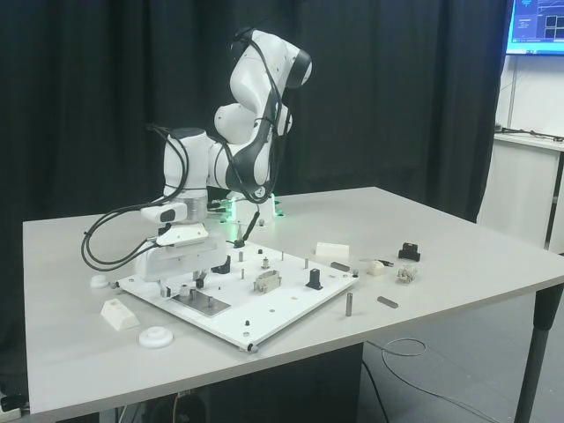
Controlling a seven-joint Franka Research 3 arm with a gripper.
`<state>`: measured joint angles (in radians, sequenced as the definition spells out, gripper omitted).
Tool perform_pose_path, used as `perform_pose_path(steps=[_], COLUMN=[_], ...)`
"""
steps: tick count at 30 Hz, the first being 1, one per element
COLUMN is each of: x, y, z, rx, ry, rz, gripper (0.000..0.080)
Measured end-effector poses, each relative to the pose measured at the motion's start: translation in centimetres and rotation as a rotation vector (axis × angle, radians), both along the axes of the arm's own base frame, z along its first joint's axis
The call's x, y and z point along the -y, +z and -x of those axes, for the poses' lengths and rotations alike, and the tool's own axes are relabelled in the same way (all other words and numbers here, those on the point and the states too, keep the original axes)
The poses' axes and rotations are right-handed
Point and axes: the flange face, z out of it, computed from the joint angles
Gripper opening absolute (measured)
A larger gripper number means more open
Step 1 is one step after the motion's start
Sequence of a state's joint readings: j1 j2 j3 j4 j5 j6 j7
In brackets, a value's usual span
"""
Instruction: Remove small gear.
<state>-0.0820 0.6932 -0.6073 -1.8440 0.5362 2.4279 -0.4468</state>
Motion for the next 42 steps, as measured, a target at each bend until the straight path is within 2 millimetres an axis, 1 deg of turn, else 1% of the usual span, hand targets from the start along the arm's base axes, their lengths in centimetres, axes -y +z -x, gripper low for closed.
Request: perform_pose_path(steps=[1, 5, 6, 11, 15, 16, 42], x=[-0.02, -0.11, -0.14, -0.28, 0.06, 0.09, 0.52], y=[-0.02, -0.12, -0.15, -0.27, -0.15, -0.14, 0.14], z=[-0.01, -0.05, -0.07, -0.12, -0.16, -0.16, -0.36], rx=[0.0, -0.001, -0.001, -0.003, 0.0, 0.0, -0.009], ry=[0.0, 0.002, 0.002, 0.004, 0.001, 0.001, -0.001], rz=[0.0, -0.002, -0.003, -0.007, -0.001, -0.004, -0.027], gripper=[0.0701, 0.0701, 0.0513, 0.0513, 0.0513, 0.0195, 0.02])
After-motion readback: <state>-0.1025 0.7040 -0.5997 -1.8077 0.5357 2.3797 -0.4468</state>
